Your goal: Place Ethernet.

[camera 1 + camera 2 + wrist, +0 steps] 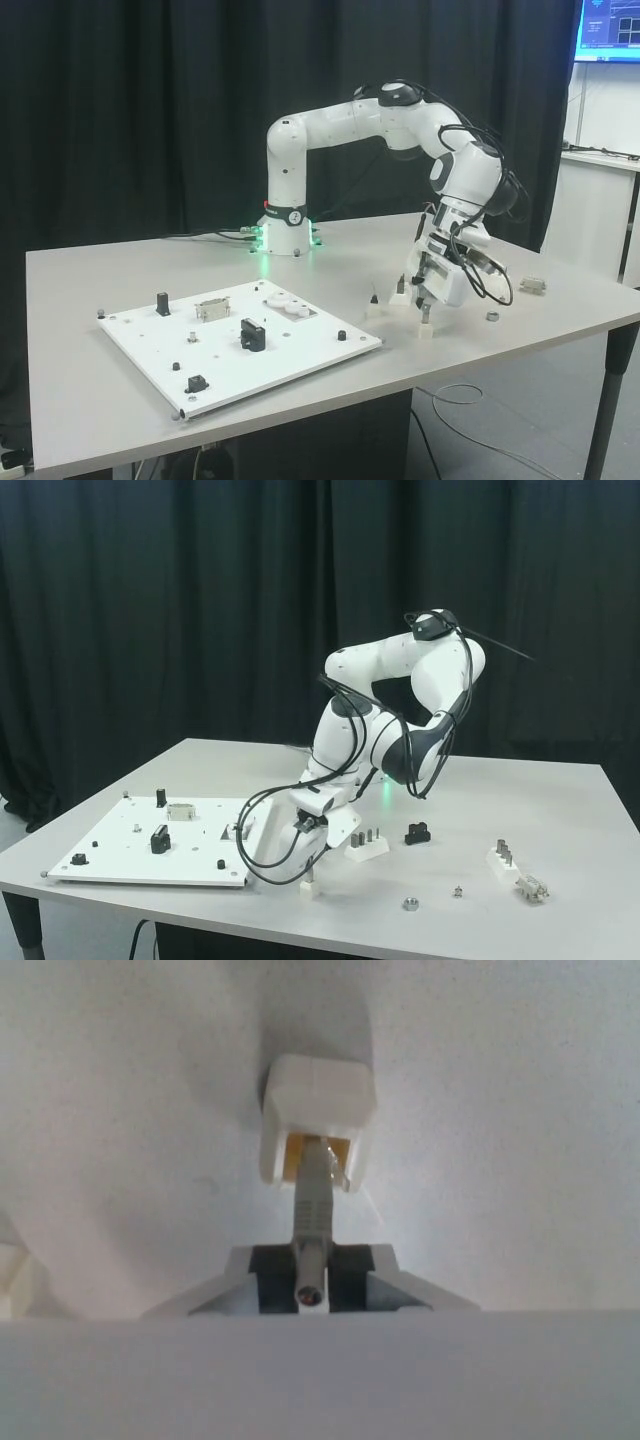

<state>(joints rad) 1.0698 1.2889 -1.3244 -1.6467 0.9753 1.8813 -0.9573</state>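
The grey worktop [560, 310] carried everything, and the white arm [400, 695] reached forward and down over its front part. A white board [300, 355] with several small black fittings lay flat toward one end of the worktop, well apart from the tool. The tool [311, 1295] pointed down just above a small white socket block [316, 1110] that stood on the worktop near the front edge. Its fingers [272, 1278] were clamped on the Ethernet plug [312, 1200], which stood upright with its end in the opening of the block. Other small parts lay scattered on the worktop beyond the arm, among them a black clip [418, 832] and a white holder with pins [367, 846].
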